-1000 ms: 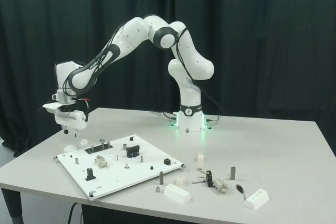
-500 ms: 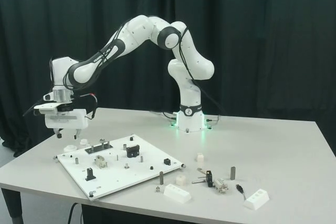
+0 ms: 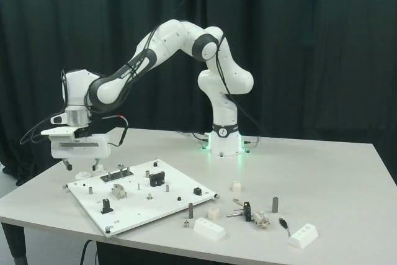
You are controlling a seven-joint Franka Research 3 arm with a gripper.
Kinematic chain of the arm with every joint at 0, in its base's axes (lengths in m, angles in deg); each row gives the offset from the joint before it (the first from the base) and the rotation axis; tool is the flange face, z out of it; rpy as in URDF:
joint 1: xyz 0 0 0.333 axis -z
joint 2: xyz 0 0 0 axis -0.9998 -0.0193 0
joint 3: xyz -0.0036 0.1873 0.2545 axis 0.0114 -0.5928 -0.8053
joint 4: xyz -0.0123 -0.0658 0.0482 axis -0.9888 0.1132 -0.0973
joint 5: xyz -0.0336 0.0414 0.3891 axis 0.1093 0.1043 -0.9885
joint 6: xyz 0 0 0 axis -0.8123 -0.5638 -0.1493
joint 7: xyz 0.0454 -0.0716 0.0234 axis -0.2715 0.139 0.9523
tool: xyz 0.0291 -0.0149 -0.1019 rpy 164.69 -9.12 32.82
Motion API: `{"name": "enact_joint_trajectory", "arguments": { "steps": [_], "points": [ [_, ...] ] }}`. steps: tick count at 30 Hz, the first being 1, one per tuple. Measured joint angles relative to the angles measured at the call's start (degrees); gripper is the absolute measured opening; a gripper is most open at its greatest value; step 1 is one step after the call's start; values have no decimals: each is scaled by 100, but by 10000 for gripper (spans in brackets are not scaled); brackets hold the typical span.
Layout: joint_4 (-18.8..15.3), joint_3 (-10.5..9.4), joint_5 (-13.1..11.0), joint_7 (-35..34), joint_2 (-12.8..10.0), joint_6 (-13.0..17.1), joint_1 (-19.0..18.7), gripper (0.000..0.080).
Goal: Remove round peg 3.
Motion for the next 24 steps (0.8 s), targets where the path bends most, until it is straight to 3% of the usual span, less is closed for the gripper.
{"name": "enact_joint_trajectory", "arguments": {
  "steps": [24],
  "points": [
    [203, -51, 223, 130, -519, 149, -176, 800]
  ]
}}
